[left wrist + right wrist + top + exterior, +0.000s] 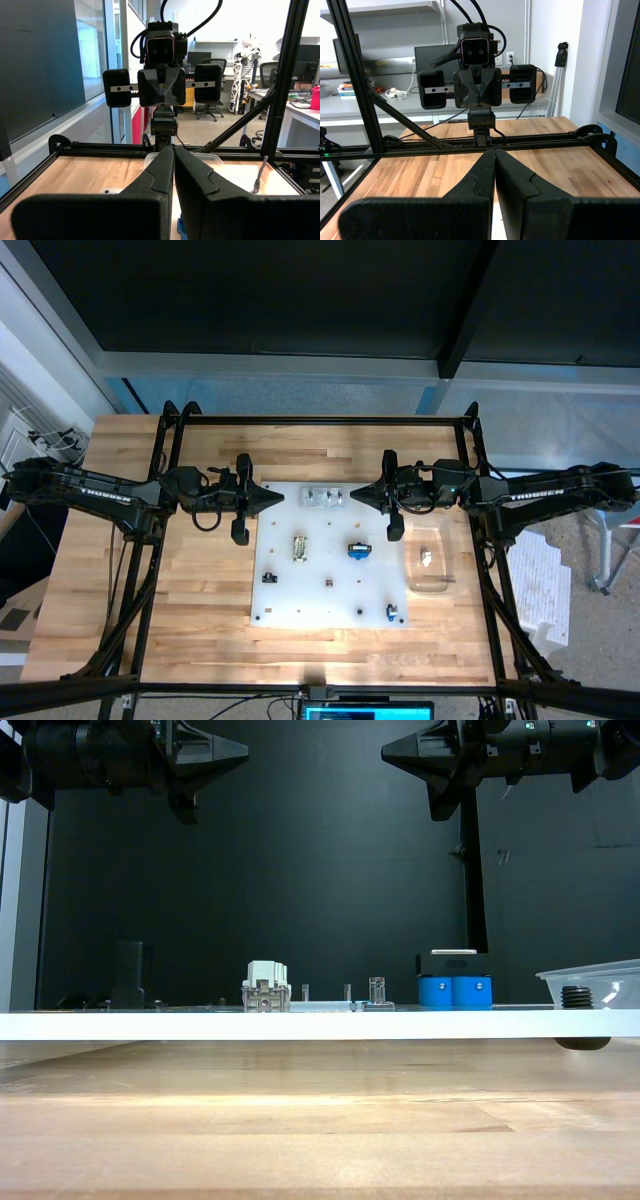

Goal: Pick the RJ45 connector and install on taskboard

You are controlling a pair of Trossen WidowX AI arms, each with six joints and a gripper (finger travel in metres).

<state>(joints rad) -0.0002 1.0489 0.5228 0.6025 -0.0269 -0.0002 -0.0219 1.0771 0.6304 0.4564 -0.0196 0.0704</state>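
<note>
2 arms, both held high above the butcher-block wooden table (pixel 150 570), reaching inward over the far edge of 1 flat white task board (pixel 300 602). The left gripper (pixel 275 498) hangs over the board's far left corner and the right gripper (pixel 358 495) over its far edge, right of centre. Tips point at each other, well apart. Left wrist view: 2 black fingers (pixel 159 176) pressed together, no gap, nothing btwn them. Right wrist view: same, 2 fingers (pixel 479 176) closed tip to tip, holding nothing. 1 clear plastic tray (pixel 428 591) sits on the table just right of the board, w/ 1 white block (pixel 427 559) inside. 1 small blue jack (pixel 393 613) is at the board's near right corner. The RJ45 connector: cannot tell whether it lies on the block or sits in the jack; neither spot shows enough, and the low view doesn't settle it. Other items on the board: 1 blue-and-black part (pixel 358 550) near the middle and 1 grey-white housing (pixel 299 547) left of it. 1 black metal frame (pixel 320 421) runs round the table.
</note>
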